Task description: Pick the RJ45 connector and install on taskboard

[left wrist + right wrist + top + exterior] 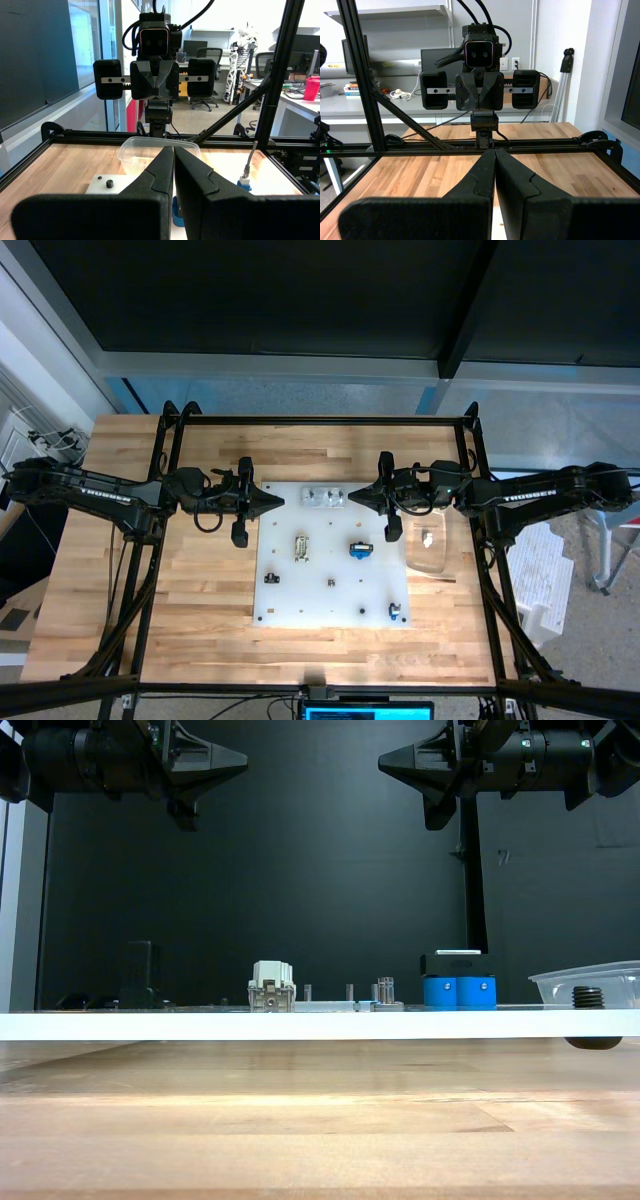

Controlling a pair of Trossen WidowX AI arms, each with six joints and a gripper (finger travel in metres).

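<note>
**benchrat:** Two arms parked, so where's the plug right now?

**me:** Both are hanging high over the far end of the white board (300, 590), nose to nose with a gap between them. The left pincer (278, 502) has its fingers pressed together with nothing in them. The right pincer (354, 498) is the same, closed on air. From the left wrist cam, the RJ45 connector (244, 176) looks to be standing upright in the blue jack (243, 186) at the board's near right corner. Its grey cable (251, 157) rises straight up out of it. From above I see something pale on that jack, but it's too small to swear by, and the low cam doesn't settle it. The clear tray (425, 570) on the desk (180, 620) shows only the white block (428, 538), with nothing darker on it that I can make out.

**benchrat:** And if you had to re-seat it, how would it handle?

**me:** My guess is featherweight hard plastic, a bit slick between the fingers. The latch tab is the fragile bit, so I wouldn't squeeze there. I'd grip the grey boot across its flat sides, not the clear nose and not the cable. That cable looks springy, so I'd expect it to try twisting the plug off line. I can't tell from here whether it's clicked fully home.
</note>
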